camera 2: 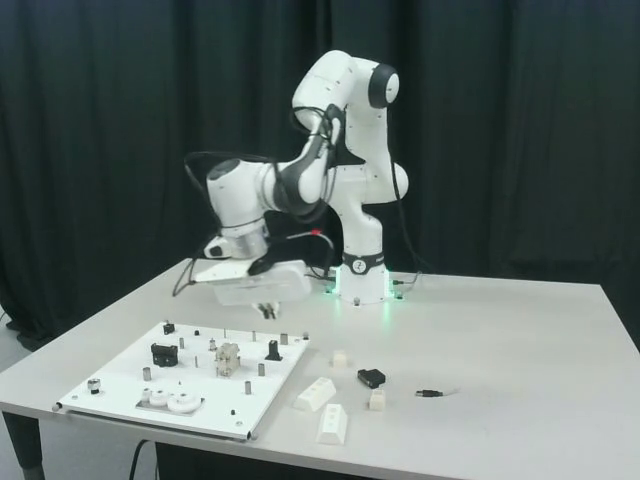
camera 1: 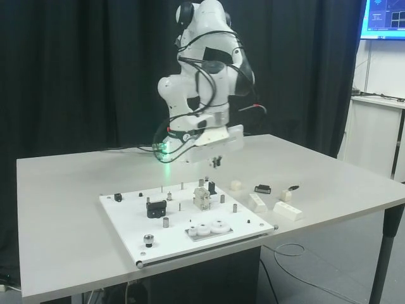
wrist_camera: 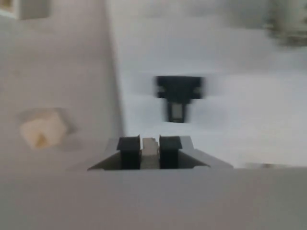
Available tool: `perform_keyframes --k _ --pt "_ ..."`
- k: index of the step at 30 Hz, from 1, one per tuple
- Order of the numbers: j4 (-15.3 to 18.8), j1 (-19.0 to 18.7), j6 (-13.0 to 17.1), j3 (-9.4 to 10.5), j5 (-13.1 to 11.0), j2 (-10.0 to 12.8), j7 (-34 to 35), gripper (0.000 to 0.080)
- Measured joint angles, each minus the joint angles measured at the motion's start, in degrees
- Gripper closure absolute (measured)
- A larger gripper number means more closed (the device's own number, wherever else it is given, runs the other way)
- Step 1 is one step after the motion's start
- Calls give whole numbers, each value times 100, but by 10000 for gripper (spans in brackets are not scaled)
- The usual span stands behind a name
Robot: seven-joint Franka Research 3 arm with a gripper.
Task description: Place Ethernet.
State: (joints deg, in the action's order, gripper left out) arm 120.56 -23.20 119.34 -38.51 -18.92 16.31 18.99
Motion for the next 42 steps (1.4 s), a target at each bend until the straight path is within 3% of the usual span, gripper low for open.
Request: perform_keyframes --k 12,28,35,42 --pt "443 -852 435 221 9 -172 1081 723" --pt "793 -1678 1178 844 47 -280 2477 723" --pt "833 -1999 1440 1047 223 -280 3135 723" --pt "838 -2262 1524 1128 568 -279 3739 723"
